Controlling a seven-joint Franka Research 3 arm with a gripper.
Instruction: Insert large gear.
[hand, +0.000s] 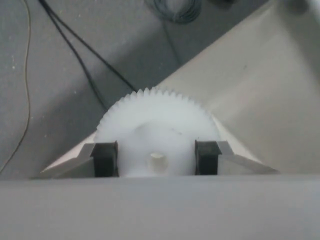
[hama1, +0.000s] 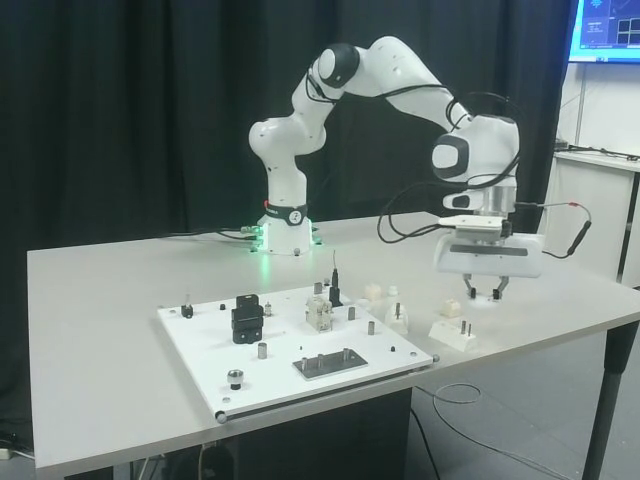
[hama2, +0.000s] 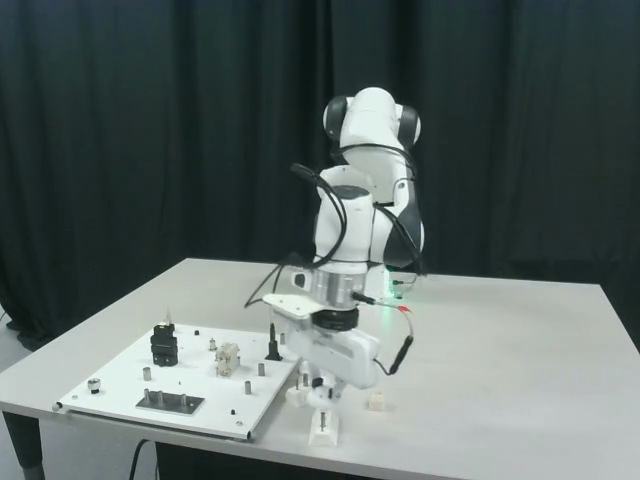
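Black curtains hang behind one grey table (hama1: 100, 300) carrying one white arm and one white board (hama1: 260, 365).

The single gripper (hand: 156, 159) has its two black fingertips (hand: 105, 159) closed against opposite sides of the one large gear (hand: 157, 127), a white toothed disc held in the air off the board's edge, above a small white stand (hama1: 453, 330) with pegs. Two black cables (hand: 75, 47) trail over the floor below. On the board stand one black block (hama1: 247, 317), one grey plate (hama1: 330, 365) and several small pegs.
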